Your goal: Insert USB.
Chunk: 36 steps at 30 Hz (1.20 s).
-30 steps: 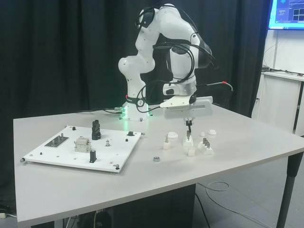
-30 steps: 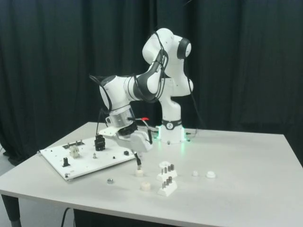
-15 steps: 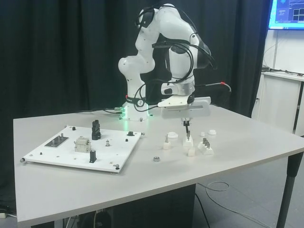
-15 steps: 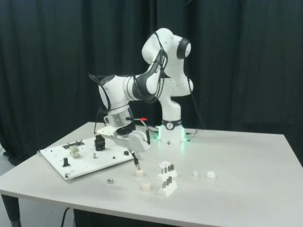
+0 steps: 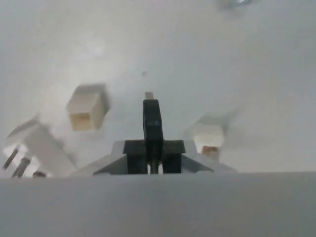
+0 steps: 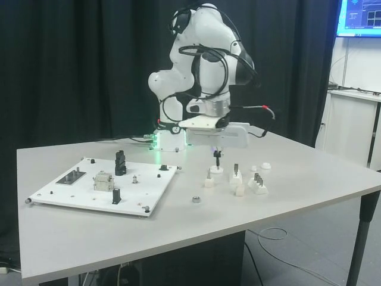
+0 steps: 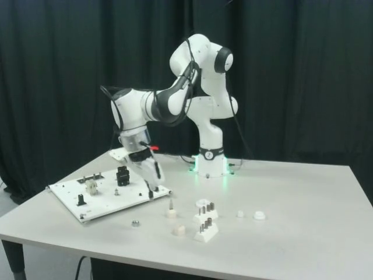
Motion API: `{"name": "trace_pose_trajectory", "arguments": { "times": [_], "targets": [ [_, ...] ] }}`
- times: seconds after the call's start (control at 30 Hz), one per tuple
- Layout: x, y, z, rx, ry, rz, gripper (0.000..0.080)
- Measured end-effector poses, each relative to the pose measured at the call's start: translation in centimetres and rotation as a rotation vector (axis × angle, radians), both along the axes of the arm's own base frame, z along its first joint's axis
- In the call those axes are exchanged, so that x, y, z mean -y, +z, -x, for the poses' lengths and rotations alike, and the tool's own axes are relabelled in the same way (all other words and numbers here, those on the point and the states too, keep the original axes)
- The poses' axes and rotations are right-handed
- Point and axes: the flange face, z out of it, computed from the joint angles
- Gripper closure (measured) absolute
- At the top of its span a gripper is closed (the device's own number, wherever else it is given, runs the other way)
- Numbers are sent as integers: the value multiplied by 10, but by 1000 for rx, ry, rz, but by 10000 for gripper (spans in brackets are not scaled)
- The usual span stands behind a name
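The claw [image 5: 152, 165] is clamped on a black USB plug [image 5: 152, 121]: in the wrist view the plug's body stands out from between the two black fingers [image 5: 135, 157], its small metal tip pointing down at the grey tabletop [image 5: 207, 59]. The plug is therefore in the air, not on a stand and not in any socket.

In the first room view the claw [image 6: 218, 159] hangs above the tabletop [image 6: 89, 238], just over the cluster of small white holder blocks [image 6: 238, 182], between that cluster and the white assembly board [image 6: 101, 186]. In the second room view the claw [image 7: 150, 192] appears just at the near corner of the board [image 7: 105, 201], with the white blocks [image 7: 205, 224] beside it and apart from it. The two views do not let me say exactly how high the plug hangs.

My judgement is that the step in hand is the carry: the plug is picked and lifted, and the insertion is not yet done. Which fitting on the board is the USB socket I cannot tell; several small black parts [image 6: 120, 162] stand on it, all too small to read.

The next move calls for travel over the board to the socket, then a careful squaring of the plug's tip to the opening, and a straight, slow push. A tilted plug would likely jam at the socket's rim or slip in the grip.
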Motion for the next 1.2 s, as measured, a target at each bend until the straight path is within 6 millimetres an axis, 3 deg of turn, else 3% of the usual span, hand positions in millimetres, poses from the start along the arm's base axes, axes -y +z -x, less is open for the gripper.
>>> {"name": "trace_pose_trajectory", "arguments": {
  "times": [0.47,1.2],
  "targets": [
    [69,20,14,8,-37,79,742],
    [156,50,42,-45,327,143,742]
  ]
}}
